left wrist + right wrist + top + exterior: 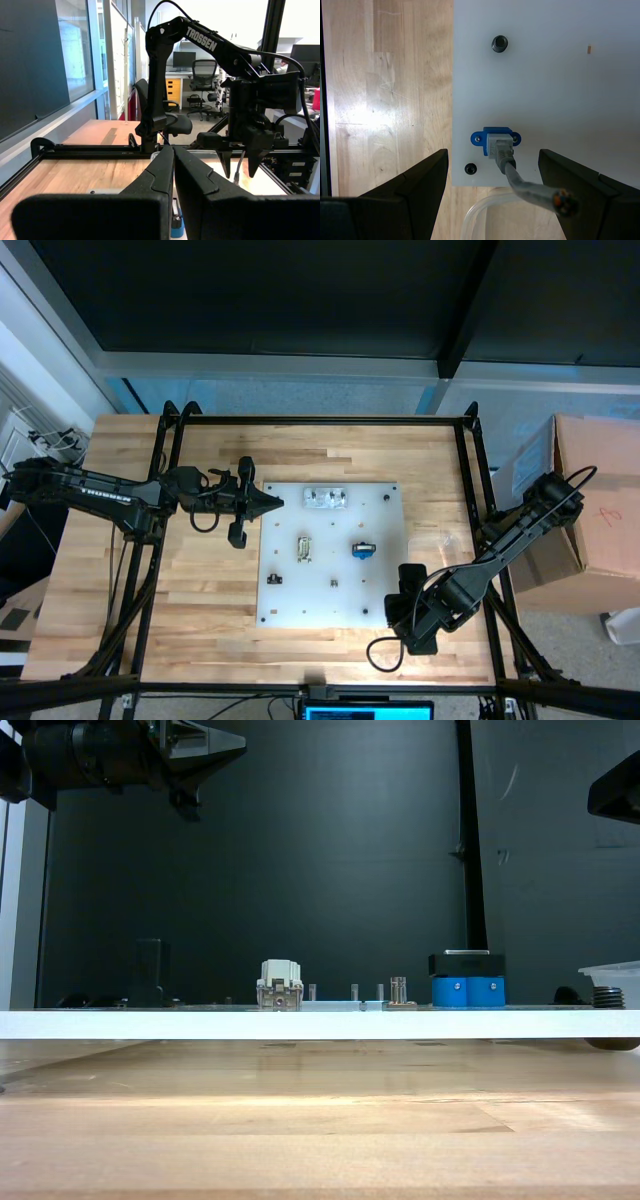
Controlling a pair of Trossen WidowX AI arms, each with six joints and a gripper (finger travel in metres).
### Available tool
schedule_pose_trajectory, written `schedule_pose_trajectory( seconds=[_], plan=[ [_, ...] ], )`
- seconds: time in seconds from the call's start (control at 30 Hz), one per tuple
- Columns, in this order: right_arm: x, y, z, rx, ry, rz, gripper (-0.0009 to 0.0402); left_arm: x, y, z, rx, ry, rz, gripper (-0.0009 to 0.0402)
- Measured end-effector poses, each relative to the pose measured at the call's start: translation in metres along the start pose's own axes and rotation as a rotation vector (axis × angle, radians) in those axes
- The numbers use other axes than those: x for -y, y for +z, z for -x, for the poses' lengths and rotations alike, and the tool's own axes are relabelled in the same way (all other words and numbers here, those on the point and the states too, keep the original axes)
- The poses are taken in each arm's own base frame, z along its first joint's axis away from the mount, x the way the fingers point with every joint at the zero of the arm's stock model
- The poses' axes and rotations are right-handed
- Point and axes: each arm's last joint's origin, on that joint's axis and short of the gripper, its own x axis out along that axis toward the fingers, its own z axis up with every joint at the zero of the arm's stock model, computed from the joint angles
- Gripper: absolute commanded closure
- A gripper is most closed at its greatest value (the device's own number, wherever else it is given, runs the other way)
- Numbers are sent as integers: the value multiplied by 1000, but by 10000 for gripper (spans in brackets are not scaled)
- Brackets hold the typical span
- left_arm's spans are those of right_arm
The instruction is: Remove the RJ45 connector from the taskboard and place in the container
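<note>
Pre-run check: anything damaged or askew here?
The RJ45 connector, seated in its blue mount below the open right gripper, has a cable cut short, bare wires showing. The shut left gripper hovers over the left edge of the taskboard.

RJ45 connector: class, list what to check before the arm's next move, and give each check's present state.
1. Seating of RJ45 connector: plugged into its blue holder on the board: ok.
2. Aim of right gripper: open, pointed at the connector, not touching it: ok.
3. Place of left gripper: shut, over the board's left edge, away from the connector: ok.
4. Inside of container: cannot tell; only part of it shows.
</note>
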Motion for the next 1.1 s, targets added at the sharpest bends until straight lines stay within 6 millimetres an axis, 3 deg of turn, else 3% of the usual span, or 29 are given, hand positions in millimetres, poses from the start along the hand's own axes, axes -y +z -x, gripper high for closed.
schedule_pose_trajectory(
  seconds=[0.77,1.1],
  plan=[
    [7,-13,-26,-3,-2,-19,142,0,0,0,0,0,0,393],
    [6,-14,-29,11,8,-23,142,0,0,0,0,0,0,393]
  ],
)
